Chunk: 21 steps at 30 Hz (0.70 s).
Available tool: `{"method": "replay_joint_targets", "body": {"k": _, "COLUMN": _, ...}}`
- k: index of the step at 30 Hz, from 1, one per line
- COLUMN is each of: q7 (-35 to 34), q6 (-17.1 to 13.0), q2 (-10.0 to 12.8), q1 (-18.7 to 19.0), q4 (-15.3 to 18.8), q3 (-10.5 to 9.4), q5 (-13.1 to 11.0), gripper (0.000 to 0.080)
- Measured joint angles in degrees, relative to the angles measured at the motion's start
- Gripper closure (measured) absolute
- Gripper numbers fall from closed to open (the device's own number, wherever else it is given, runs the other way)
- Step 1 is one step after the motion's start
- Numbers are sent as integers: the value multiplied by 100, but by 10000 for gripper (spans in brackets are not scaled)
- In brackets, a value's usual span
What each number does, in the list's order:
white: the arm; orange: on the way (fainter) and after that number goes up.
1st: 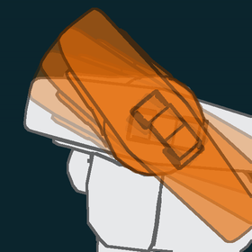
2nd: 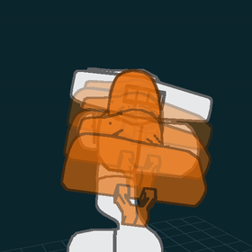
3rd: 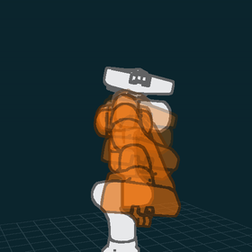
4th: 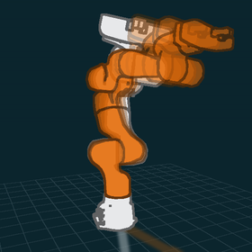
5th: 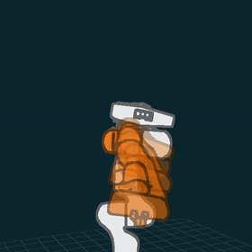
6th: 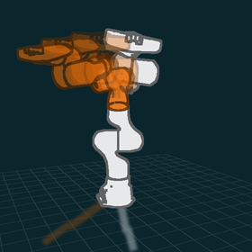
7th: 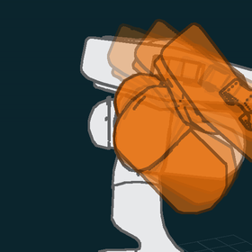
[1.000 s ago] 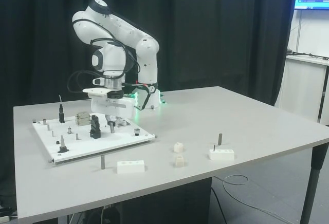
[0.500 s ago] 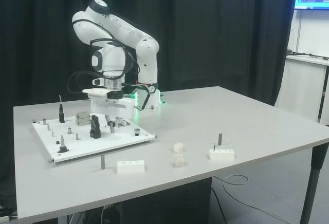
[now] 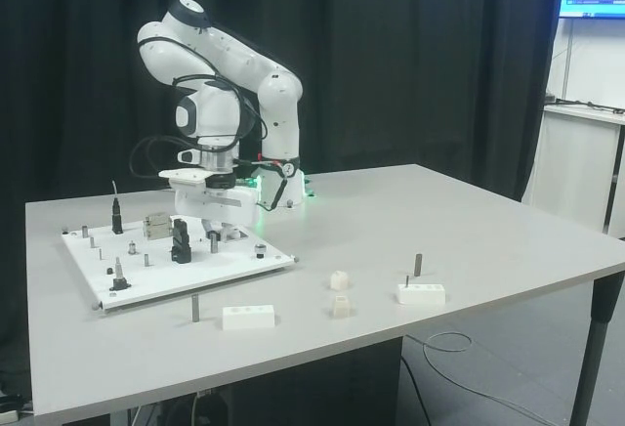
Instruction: Insert round peg 4.
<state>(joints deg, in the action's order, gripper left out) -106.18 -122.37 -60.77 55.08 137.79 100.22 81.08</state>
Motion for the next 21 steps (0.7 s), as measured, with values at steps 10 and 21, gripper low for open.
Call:
{"method": "replay_joint_targets", "body": {"k": 10, "q7": 116, "q6": -8, "q2": 0, "q1": 2, "q4": -14, "q3": -57, "q5": 56, "gripper": 649}}
{"method": "replay_joint_targets", "body": {"k": 21, "q7": 109, "q6": 59, "q2": 0, "q1": -3, "q4": -65, "q3": -269, "q5": 35, "gripper": 175}}
